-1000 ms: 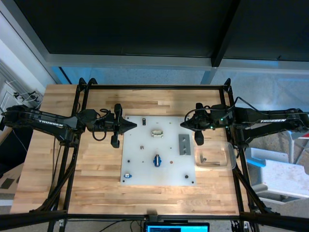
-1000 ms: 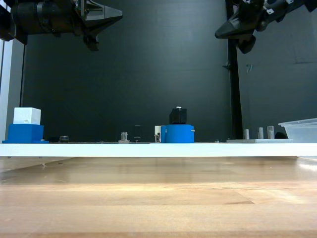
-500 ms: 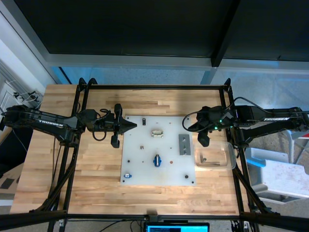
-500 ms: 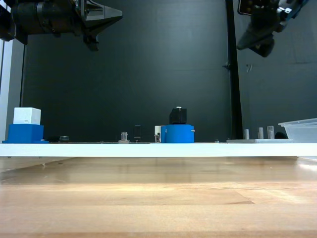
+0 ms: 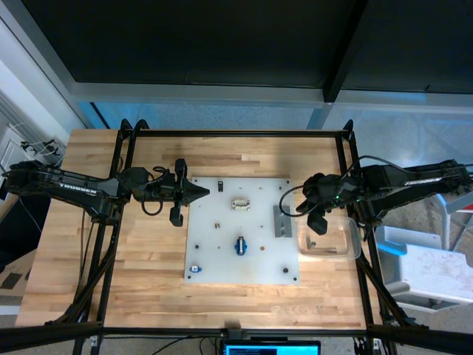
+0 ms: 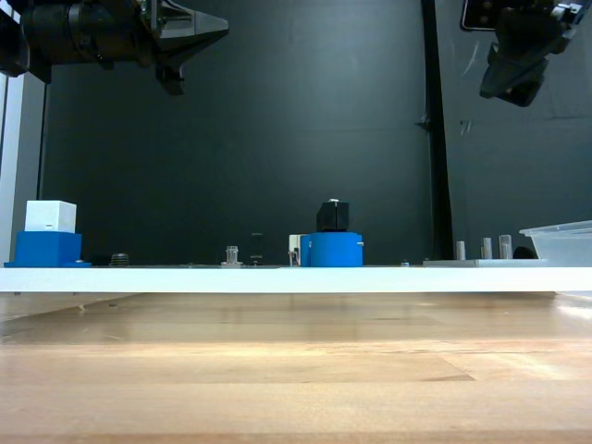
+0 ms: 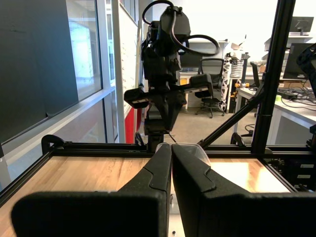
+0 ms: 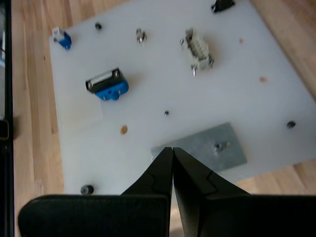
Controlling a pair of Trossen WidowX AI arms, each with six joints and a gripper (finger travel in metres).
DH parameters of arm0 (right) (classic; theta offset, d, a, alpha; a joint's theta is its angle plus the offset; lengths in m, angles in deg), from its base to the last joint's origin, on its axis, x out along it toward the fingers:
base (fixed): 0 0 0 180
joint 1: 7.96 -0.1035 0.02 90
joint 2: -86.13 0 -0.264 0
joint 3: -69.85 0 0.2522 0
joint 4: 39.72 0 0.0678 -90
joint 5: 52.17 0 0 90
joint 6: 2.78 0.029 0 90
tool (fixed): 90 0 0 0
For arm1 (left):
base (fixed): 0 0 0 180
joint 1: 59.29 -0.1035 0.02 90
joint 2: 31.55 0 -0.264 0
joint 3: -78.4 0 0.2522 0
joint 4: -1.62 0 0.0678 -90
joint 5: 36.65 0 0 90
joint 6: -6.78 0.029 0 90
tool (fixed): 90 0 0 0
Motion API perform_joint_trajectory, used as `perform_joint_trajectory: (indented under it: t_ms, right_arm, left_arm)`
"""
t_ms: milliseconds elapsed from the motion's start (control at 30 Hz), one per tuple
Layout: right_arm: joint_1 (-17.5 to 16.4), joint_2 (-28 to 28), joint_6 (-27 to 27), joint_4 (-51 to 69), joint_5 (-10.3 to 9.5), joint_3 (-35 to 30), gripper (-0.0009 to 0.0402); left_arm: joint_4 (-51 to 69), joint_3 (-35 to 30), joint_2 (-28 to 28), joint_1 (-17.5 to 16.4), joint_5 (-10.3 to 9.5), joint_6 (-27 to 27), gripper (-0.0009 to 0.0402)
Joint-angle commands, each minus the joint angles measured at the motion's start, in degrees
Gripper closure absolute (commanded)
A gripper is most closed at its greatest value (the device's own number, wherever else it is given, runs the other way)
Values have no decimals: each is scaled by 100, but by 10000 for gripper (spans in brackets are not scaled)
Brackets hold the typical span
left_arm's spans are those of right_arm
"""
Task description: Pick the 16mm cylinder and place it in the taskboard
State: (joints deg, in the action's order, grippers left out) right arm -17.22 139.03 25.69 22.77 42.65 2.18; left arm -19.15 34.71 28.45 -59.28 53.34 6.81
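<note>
Robotics lab, black-framed wooden bench (image 5: 148, 281), office chair (image 7: 213, 69) (desks (image 7: 296, 104) behind)

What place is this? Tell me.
Probably a robotics lab: office desks and chairs behind a black-framed wooden table; left gripper, jaws shut, over the taskboard's left edge, right gripper shut near its metal block.

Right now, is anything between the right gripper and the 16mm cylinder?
Nothing visible. The 16mm cylinder lies in the open clear bin; the right gripper, shut, hangs near the grey metal block beside it. The left gripper, shut, hangs at the taskboard's left edge.
</note>
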Motion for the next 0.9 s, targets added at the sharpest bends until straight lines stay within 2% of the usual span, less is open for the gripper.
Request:
perform_joint_trajectory:
  t_ms: [33, 300, 767, 900]
  right_arm:
    - [-181, 92, 177, 151, -48, 2, 393]
    - [-612, 330, 389, 645, -48, -109, 393]
    - [-1279, 938, 396, 1582, -50, -485, 393]
    - [-1377, 1069, 413, 1714, -190, -485, 393]
  left_arm:
    - [-2, -2, 0, -2, 0, 2, 393]
    - [-2, -2, 0, -2, 0, 2, 393]
    - [-2, -2, 0, -2, 0, 0, 393]
    - [-2, -2, 0, -2, 0, 0, 393]
